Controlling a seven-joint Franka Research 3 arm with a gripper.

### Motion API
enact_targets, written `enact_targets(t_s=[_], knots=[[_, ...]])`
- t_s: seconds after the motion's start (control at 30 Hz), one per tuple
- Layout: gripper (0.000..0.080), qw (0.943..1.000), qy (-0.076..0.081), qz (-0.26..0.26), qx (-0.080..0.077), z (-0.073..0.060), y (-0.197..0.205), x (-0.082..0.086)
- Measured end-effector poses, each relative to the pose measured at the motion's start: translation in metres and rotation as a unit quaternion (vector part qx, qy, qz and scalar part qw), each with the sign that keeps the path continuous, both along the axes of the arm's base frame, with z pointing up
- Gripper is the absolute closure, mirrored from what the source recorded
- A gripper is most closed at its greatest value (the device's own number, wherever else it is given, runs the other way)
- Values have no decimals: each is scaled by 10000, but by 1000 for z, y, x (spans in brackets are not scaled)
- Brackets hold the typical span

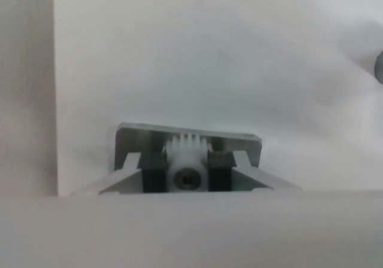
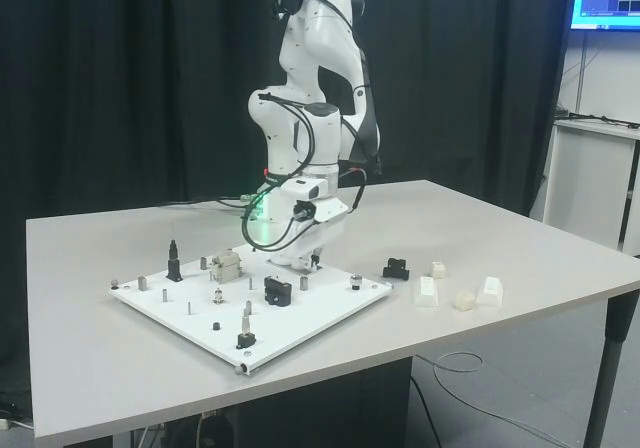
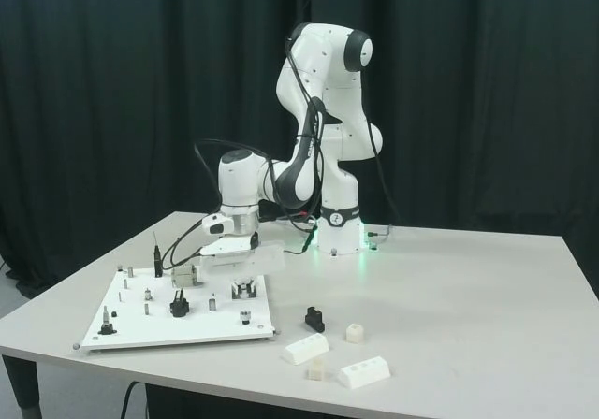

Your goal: Remove small gear.

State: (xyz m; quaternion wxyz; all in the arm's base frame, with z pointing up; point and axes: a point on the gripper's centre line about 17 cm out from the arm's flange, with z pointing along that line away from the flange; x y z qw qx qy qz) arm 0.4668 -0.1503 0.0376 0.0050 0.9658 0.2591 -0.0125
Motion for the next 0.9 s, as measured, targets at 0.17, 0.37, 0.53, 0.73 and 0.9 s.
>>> enact_targets(t_s=[0.17, 0.37, 0.53, 0.73, 0.9], knots=[[666, 9997, -4, -233, -5, 0, 0, 0], [666, 9994, -6, -348, -7, 0, 0, 0], [666, 9997, 4, -246, -21, 0, 0, 0], [666, 9998, 31, 160, -62, 0, 0, 0], [666, 9999, 30, 158, -63, 0, 0, 0]])
